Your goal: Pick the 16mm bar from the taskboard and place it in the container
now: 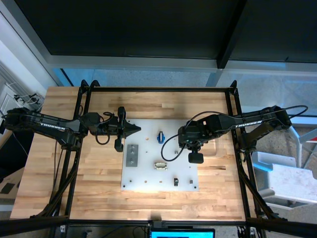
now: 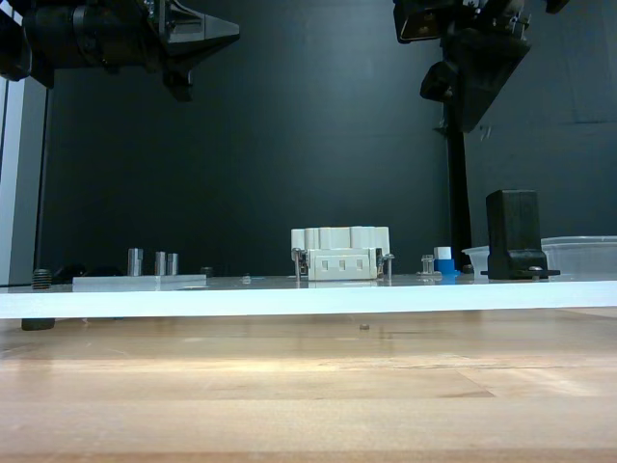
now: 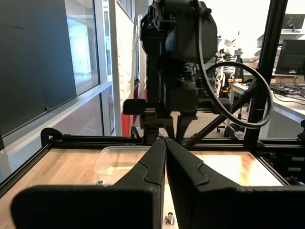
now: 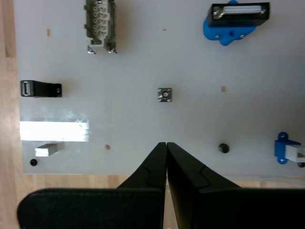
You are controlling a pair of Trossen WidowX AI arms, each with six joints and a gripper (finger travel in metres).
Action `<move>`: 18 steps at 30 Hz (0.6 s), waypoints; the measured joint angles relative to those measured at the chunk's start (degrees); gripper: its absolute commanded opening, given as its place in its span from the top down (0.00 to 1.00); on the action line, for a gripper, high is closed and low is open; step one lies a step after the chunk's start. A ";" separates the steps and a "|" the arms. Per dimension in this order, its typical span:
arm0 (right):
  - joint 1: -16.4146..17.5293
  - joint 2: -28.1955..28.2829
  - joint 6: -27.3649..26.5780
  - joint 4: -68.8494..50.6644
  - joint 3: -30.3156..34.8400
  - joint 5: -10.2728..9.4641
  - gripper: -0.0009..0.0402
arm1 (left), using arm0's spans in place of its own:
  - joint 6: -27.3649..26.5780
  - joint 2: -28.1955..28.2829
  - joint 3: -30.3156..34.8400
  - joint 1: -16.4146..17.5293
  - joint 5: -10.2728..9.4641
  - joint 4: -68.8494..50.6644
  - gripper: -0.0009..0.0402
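Hovering above the right edge of the white board [image 1: 148,174], my right gripper [image 4: 166,144] points straight down, its 2 fingers pressed together and holding nothing. The small dark bar [image 4: 223,148] stands on the board near that same edge, off to one side of the fingertips and untouched. The clear tub [image 3: 116,164] sits on the desk [image 1: 99,173] just off the board's right edge. My left gripper [image 1: 138,129] hangs high over the board's far left corner, aimed level toward the other arm, its fingers likewise closed and empty. A grey block [image 1: 132,154] with 3 holes lies near the board's left edge.
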 measured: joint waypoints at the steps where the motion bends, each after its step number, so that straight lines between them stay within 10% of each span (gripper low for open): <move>1: 0.09 0.02 0.37 -0.04 0.00 -0.11 0.98 | 0.00 0.00 0.00 0.00 0.00 0.02 0.98; 18: 7.65 0.22 9.09 -2.25 -0.09 1.42 0.98 | 0.00 0.00 0.00 0.00 0.00 0.02 0.98</move>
